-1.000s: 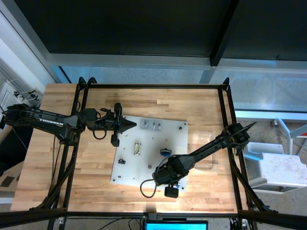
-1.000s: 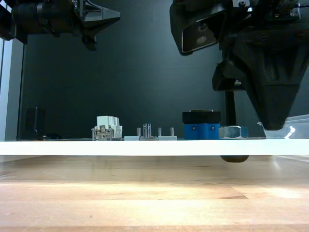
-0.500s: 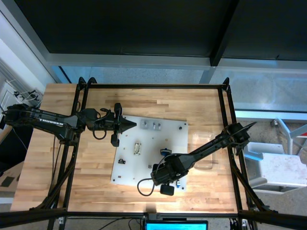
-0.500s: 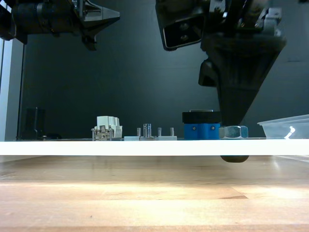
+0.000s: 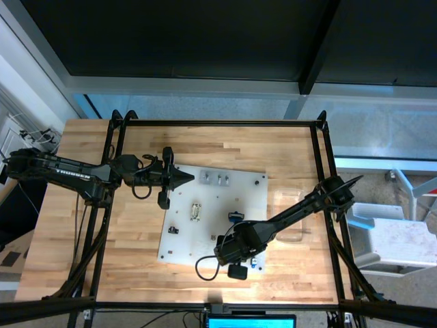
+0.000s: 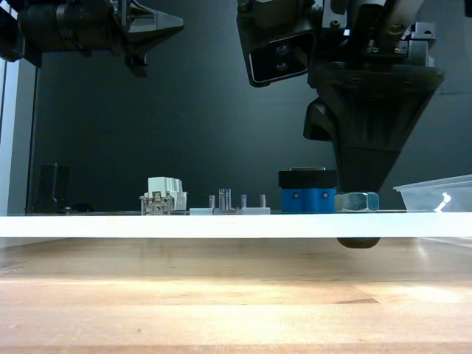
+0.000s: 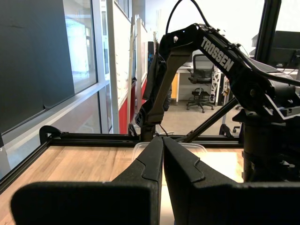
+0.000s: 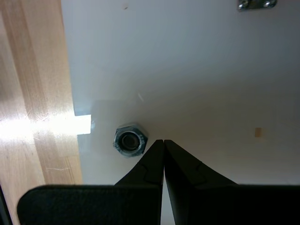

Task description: Pick the M12 fastener and fasten on the M12 threads

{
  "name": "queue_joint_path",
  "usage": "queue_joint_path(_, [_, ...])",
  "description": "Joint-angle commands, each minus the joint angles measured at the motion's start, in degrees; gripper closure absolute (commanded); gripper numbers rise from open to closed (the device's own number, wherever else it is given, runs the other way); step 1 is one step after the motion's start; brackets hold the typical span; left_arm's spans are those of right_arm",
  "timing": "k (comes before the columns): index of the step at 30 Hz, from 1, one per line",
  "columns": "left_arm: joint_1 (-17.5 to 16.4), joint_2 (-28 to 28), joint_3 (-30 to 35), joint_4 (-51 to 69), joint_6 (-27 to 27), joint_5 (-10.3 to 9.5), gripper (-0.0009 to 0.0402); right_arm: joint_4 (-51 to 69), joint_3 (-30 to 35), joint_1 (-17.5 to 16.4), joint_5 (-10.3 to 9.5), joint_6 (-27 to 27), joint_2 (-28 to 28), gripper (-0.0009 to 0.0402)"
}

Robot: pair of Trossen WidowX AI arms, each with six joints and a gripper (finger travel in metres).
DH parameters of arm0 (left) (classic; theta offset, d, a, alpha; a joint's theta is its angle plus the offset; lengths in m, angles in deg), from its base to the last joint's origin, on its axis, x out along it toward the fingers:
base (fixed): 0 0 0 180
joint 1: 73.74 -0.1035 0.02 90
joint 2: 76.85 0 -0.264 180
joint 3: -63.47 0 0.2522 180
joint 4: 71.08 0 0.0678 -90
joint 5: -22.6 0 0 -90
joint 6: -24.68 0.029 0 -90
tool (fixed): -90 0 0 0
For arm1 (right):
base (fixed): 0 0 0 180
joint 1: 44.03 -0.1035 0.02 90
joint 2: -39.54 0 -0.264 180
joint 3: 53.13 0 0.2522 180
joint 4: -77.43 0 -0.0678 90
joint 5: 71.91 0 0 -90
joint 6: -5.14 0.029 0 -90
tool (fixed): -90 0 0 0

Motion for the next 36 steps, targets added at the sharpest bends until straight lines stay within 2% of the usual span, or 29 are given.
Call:
queue_joint_path(1, [-0.02,0.02,0.0,-0.02,0.02,0.02,0.0393,0.04,0.09,0.0,-3.21,0.04,0.07,0.0393])
queue_joint_path(3, [0.0,0.02,0.0,-0.02,0.02,0.02,0.0393,0.09,0.09,0.0,-5.79,-0.02,-0.13,0.0393])
queue_joint_path(4, [0.0,0.02,0.0,-0.02,0.02,0.0,0.0393,0.09,0.09,0.0,-7.85,-0.44,-0.26,0.0393])
queue_joint_path(7, [-0.02,0.02,0.0,-0.02,0.02,0.0,0.0393,0.13,0.09,-0.02,-16.0,-3.76,-0.68,0.0393])
queue_joint_path(8, [-0.02,0.02,0.0,-0.02,0.02,0.0,0.0393,0.22,0.09,-0.02,-17.7,-4.37,-0.72,0.0393])
queue_joint_path(9, [0.0,0.02,0.0,-0.02,0.02,0.0,0.0393,0.52,0.09,-0.07,-17.99,-4.59,-0.96,0.0393])
queue_joint_path(12, [-0.02,0.02,0.0,-0.02,0.02,0.02,0.0393,1.38,0.09,-0.11,-16.98,-4.37,-1.22,0.0393])
queue_joint_path(17, [0.0,0.02,0.0,-0.02,0.02,0.0,0.0393,1.22,0.09,-0.22,-16.83,-3.3,-1.22,0.0393])
queue_joint_path(19, [0.0,0.02,0.0,-0.02,0.02,0.0,0.0393,1.18,0.09,-0.26,-15.58,-3.26,-1.31,0.0393])
queue_joint_path(21, [0.0,0.02,0.0,-0.02,0.02,0.0,0.0393,1.2,0.09,-0.26,-12.0,-2.1,-1.38,0.0393])
queue_joint_path(24, [0.0,0.02,0.0,-0.02,0.02,0.02,0.0393,1.25,0.09,-0.22,-4.98,0.04,-1.44,0.0393])
queue_joint_path(26, [0.0,0.02,0.0,-0.02,0.02,0.02,0.0393,1.2,0.09,-0.2,-1.68,0.85,-1.44,0.0393])
queue_joint_path(27, [0.0,0.02,0.0,-0.02,0.02,0.0,0.0393,1.2,0.09,-0.15,-0.63,0.9,-1.44,0.0393])
queue_joint_path(31, [0.0,0.02,0.0,-0.02,0.02,0.02,0.0393,0.61,0.07,-0.11,0.92,1.03,-1.25,0.0393])
queue_joint_path(36, [0.0,0.02,0.0,-0.02,0.02,0.02,0.0393,-0.61,0.02,-0.11,0.87,1.01,-0.39,0.0393])
